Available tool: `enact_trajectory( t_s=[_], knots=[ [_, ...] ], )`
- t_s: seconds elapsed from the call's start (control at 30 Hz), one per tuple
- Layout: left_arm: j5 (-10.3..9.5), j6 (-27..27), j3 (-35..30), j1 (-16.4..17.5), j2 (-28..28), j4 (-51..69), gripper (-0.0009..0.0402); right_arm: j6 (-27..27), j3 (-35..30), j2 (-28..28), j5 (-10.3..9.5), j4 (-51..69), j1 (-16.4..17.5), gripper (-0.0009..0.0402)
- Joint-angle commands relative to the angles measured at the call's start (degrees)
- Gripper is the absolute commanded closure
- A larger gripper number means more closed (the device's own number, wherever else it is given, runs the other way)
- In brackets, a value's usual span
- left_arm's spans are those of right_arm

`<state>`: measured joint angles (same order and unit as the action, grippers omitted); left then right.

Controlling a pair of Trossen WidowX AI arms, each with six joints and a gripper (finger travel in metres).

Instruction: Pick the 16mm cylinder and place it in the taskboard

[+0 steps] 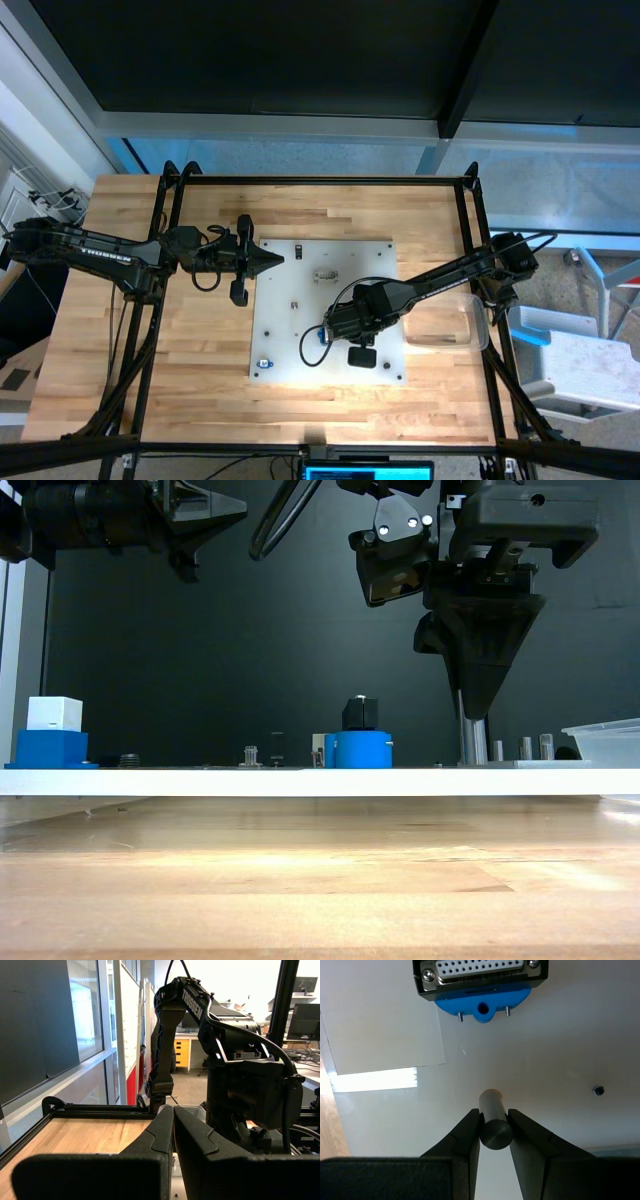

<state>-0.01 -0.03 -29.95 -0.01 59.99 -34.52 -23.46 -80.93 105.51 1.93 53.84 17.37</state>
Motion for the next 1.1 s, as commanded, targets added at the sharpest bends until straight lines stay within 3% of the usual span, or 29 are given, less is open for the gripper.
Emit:
enact_trajectory(
  t_s=[0.03, 1.1],
  knots=[
    [0.0, 0.0, 0.0, 0.0, 0.0, 0.0, 0.0393, 0.0, 0.2, 0.0, 0.02, -0.2, 0.0, 0.0389],
    [0.0, 0.0, 0.0, 0.0, 0.0, 0.0, 0.0393, 0.2, 1.3, 0.0, 1.46, -2.1, 0.0, 0.0389]
  ],
)
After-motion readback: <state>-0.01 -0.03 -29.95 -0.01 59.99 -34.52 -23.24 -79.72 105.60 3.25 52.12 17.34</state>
